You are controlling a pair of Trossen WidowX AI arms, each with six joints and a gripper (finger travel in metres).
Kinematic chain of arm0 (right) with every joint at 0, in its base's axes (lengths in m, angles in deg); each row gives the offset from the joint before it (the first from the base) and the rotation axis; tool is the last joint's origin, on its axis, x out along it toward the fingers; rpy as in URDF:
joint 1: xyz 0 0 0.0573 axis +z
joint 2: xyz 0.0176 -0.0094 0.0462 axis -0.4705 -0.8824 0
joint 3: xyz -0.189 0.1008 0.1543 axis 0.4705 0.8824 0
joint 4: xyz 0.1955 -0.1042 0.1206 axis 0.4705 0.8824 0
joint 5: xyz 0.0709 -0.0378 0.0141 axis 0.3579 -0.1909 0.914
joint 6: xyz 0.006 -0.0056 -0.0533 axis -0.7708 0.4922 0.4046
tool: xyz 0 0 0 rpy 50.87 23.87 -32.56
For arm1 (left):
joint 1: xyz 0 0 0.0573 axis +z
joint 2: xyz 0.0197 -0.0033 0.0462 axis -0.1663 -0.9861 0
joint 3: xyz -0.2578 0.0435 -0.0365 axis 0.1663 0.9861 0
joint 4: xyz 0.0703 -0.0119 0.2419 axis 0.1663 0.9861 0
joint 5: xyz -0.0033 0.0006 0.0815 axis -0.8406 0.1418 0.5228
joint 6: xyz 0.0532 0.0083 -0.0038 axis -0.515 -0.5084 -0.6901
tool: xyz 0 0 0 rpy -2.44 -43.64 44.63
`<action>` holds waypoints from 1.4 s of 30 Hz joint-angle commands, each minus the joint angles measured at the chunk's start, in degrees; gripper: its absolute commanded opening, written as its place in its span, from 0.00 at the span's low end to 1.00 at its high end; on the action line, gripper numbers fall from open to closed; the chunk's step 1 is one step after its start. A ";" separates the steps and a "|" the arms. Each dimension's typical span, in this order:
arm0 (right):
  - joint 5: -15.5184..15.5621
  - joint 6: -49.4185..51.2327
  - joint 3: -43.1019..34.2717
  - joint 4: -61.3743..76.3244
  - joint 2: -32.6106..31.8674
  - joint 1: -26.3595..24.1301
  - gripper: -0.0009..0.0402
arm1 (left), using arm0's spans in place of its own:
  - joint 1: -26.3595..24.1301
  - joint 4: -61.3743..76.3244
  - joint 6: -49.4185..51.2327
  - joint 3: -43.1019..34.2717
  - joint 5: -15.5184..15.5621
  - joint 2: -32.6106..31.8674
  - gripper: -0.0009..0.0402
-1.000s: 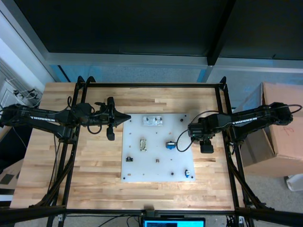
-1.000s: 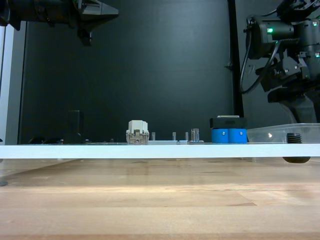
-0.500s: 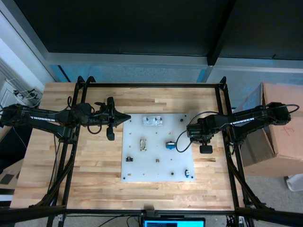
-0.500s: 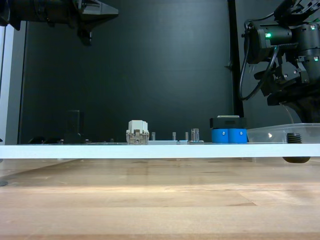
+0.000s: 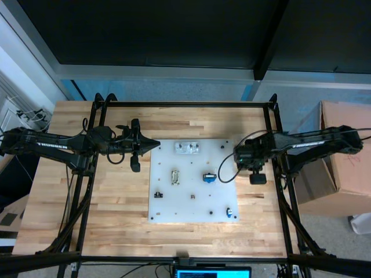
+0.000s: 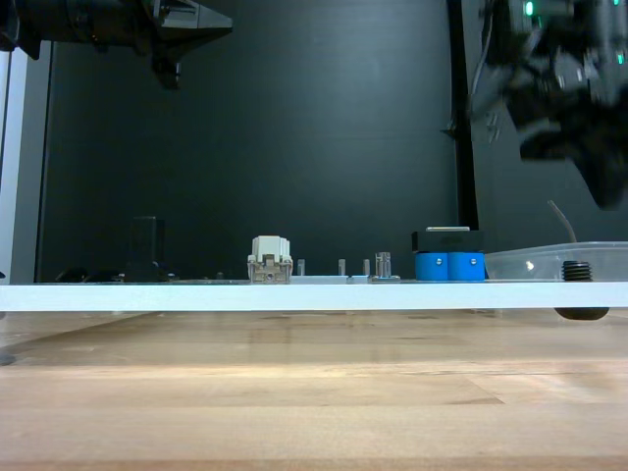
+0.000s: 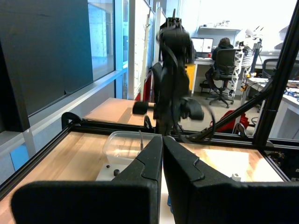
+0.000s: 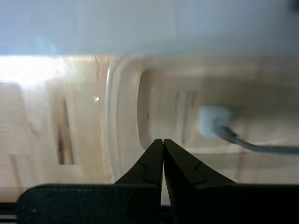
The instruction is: Pick the RJ45 connector and install on the taskboard
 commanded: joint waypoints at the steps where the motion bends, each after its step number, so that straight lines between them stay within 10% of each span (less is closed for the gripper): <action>1: 0.02 1.31 -3.87 4.31 2.23 -0.37 0.02 | 0.02 -0.02 0.00 -0.02 0.00 0.00 0.02; 29: 1.18 17.25 1.88 1.14 6.51 -20.22 0.03 | 0.00 -0.02 0.00 -0.02 0.00 0.00 0.02; 42: 1.53 22.95 8.55 -6.56 6.29 -23.10 0.48 | 0.00 -0.02 0.00 -0.02 0.00 0.00 0.02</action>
